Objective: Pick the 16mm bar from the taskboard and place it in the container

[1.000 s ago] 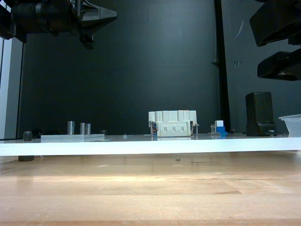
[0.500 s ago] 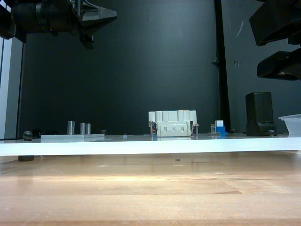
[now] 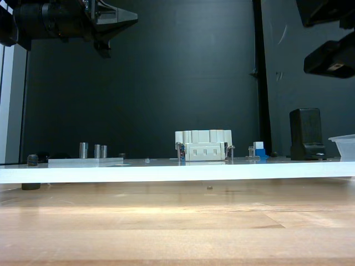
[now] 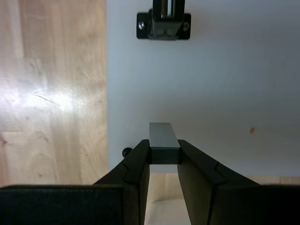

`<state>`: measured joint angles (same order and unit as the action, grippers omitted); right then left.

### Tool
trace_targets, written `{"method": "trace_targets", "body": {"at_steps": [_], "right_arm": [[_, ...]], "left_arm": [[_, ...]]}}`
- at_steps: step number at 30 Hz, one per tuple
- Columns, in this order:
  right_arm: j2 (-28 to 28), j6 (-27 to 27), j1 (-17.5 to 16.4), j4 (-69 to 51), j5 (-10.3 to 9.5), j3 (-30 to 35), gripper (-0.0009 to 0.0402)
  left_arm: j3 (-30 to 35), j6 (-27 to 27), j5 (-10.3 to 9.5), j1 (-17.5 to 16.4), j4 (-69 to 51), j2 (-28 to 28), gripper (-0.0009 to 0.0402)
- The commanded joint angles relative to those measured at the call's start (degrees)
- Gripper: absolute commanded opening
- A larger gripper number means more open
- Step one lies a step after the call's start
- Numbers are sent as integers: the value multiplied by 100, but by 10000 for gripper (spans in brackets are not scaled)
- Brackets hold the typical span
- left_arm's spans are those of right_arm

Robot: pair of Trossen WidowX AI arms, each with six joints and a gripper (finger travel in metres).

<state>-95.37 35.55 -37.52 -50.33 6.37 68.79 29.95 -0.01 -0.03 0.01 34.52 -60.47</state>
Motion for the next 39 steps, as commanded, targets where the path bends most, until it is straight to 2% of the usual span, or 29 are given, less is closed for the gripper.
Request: {"method": "trace_targets", "body": {"at_steps": [1,28,39], "right_arm": [[118,0,0,-4,7,2,23],[1034,13,13,-326,2,20,23],[1047,4,13,-1117,4,623,23]], "left_arm": [[0,0,0,0,2,-2,0],[0,0,2,-2,2,-2,0],[0,0,2,0,2,-2,0]]}}
